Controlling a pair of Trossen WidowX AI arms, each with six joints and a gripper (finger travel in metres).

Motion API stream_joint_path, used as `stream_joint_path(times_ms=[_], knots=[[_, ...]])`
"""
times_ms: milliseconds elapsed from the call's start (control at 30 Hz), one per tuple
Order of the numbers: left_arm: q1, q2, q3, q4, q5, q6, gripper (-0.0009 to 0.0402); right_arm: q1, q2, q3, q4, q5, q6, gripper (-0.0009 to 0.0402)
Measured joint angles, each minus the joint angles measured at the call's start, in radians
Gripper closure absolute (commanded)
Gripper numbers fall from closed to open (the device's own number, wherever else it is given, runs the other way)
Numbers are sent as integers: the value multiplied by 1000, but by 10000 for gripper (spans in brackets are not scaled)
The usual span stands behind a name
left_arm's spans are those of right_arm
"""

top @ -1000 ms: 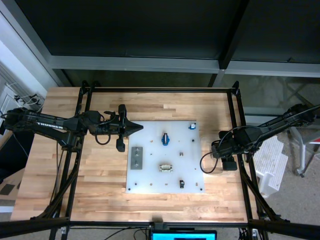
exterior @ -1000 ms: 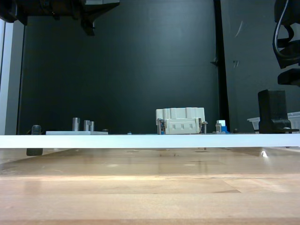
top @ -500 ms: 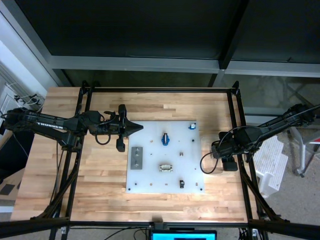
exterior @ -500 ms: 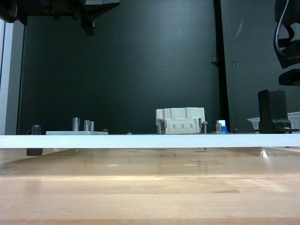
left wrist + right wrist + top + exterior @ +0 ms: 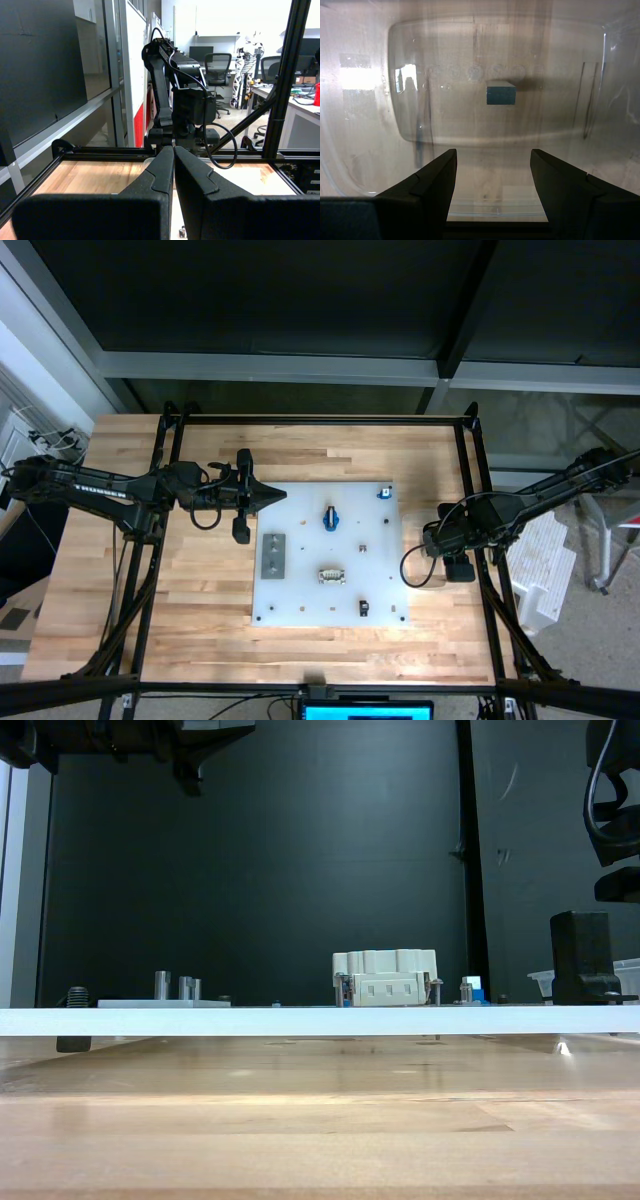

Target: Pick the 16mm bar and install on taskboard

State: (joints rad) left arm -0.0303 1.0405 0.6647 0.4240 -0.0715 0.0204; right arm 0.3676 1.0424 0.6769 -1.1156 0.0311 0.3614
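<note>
My left gripper (image 5: 266, 497) hovers over the far left edge of the white taskboard (image 5: 300, 590); in its wrist view the fingers (image 5: 161, 170) are pressed together, shut on nothing (image 5: 174, 149). My right gripper (image 5: 438, 540) hangs off the board's right edge, pointing down into a clear plastic tray (image 5: 470, 120). It is open (image 5: 492, 162), its fingers (image 5: 436, 172) wide apart. A small dark block (image 5: 500, 92) lies free on the tray floor, apart from the fingers. I cannot tell whether it is the 16mm bar. Neither gripper holds any part.
On the board sit a grey plate (image 5: 273, 558) with short metal pegs (image 5: 162, 984), a blue knob (image 5: 330, 518), a beige connector (image 5: 386, 977) and a black block (image 5: 582, 960). A black frame rails in the table (image 5: 200, 640). The clear tray's rim (image 5: 540, 980) shows at the right.
</note>
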Motion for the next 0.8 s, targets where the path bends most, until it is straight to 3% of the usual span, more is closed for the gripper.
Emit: stream_joint_path(times_ms=[800], knots=[[0,0,0,0,0,0,393,10,0,5,2,21,-1,189]])
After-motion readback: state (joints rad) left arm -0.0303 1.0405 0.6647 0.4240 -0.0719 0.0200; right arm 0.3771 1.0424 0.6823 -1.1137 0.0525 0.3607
